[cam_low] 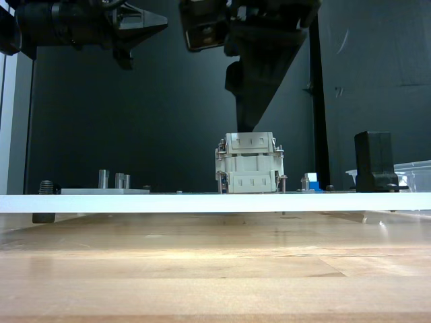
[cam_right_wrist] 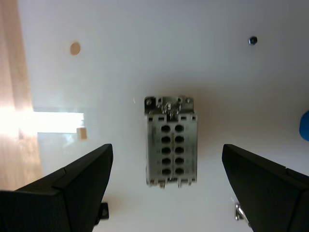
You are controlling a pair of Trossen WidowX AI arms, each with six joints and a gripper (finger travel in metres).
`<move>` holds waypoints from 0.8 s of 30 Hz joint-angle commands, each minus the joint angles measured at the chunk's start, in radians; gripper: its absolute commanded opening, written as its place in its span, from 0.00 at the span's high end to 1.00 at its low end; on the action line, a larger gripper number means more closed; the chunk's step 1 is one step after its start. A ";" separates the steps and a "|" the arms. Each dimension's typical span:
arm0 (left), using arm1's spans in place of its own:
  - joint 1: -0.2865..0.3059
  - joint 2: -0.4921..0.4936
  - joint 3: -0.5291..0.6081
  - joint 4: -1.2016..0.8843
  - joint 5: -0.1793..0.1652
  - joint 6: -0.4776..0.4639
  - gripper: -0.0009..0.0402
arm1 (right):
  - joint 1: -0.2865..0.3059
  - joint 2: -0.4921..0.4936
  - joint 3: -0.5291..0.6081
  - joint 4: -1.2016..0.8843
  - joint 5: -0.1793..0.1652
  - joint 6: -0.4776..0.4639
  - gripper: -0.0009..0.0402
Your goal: Pick the HAN10E connector and install on the hub
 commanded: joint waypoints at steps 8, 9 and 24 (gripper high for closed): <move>0.000 0.000 0.000 0.000 0.000 0.000 0.98 | 0.001 -0.195 -0.199 0.085 0.005 -0.005 0.21; 0.000 0.000 0.000 0.000 0.000 0.000 0.98 | 0.001 -0.216 -0.224 0.111 0.005 -0.010 0.21; 0.000 0.000 0.000 0.000 0.000 0.000 0.98 | -0.121 -0.661 -0.713 0.798 0.073 -0.152 0.79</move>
